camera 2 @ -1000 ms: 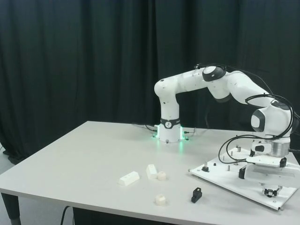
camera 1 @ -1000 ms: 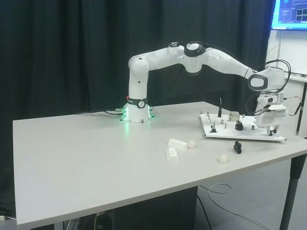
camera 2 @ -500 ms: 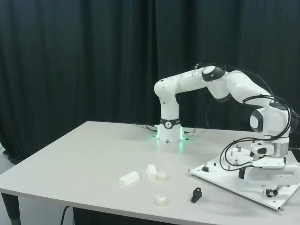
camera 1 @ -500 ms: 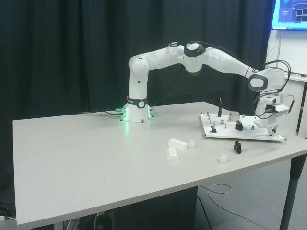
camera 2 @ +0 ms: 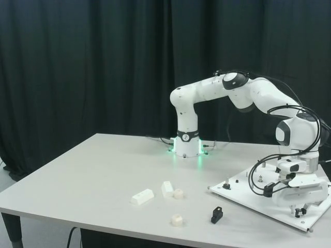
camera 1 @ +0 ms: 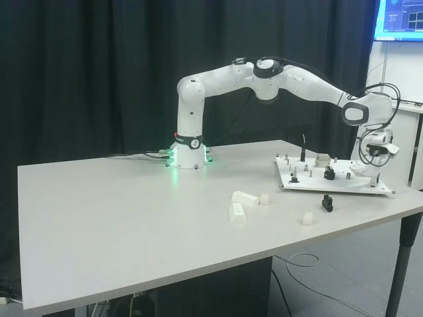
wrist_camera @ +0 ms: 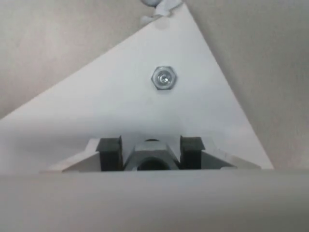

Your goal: Remove bolt 4.

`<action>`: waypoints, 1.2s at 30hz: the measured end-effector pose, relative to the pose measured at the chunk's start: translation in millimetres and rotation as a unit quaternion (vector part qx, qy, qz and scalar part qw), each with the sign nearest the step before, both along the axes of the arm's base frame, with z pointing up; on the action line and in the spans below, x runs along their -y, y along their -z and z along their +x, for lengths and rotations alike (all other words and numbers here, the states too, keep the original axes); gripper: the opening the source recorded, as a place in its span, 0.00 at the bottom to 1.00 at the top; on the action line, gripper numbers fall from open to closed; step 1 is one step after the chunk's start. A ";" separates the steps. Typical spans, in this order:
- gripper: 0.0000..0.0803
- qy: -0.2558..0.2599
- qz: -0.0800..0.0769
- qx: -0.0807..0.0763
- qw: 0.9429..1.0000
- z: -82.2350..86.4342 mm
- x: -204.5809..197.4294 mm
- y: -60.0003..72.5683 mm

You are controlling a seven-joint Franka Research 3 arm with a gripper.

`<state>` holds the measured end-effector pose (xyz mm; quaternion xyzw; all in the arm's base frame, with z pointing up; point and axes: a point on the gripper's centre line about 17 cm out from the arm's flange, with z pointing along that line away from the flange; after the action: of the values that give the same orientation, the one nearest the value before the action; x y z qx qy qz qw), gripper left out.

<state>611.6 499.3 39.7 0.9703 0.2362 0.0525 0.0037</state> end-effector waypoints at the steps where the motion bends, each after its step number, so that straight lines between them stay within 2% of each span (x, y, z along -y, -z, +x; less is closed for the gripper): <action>1: 0.32 -0.006 -0.001 0.000 1.000 -0.1 0.0 0.0; 7: 0.32 -0.033 -0.003 0.000 0.999 -0.4 -0.1 0.0; 25: 0.32 -0.039 -0.002 -0.002 0.999 -0.2 0.1 -2.3; 36: 0.32 -0.068 -0.002 -0.002 0.998 0.2 -0.4 -0.3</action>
<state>611.8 499.6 40.0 0.9521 0.3018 0.0499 0.0016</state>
